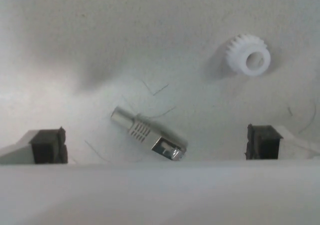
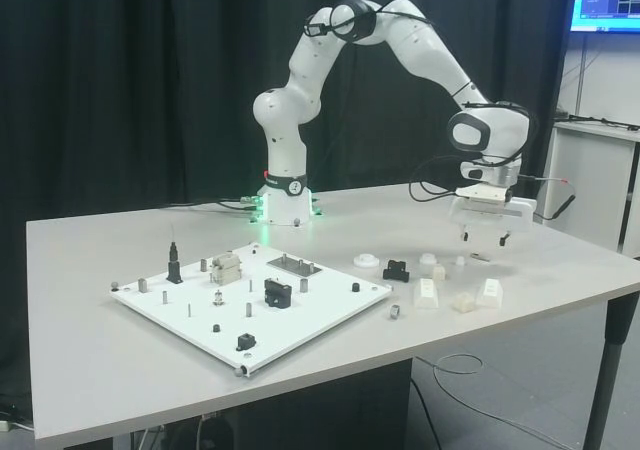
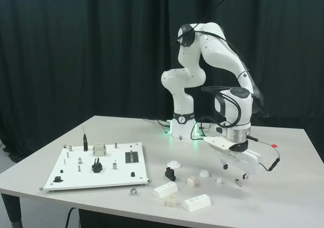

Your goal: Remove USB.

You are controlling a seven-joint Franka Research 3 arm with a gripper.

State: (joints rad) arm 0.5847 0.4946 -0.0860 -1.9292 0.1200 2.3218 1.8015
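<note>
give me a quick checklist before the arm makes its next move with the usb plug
1. Gripper open: ok, fingers stand wide apart.
2. USB plug out of the white board: ok, it lies on the grey table.
3. Plug free of the fingers: ok, neither pad touches it.
4. Plug lying flat between the fingers: ok, though angled across the gap.
5. White gear clear of the plug: ok, it sits apart.
6. Height of fingertips above the table: cannot tell.

Shiny metal USB plug (image 1: 149,134), matt table (image 1: 100,45)
</note>
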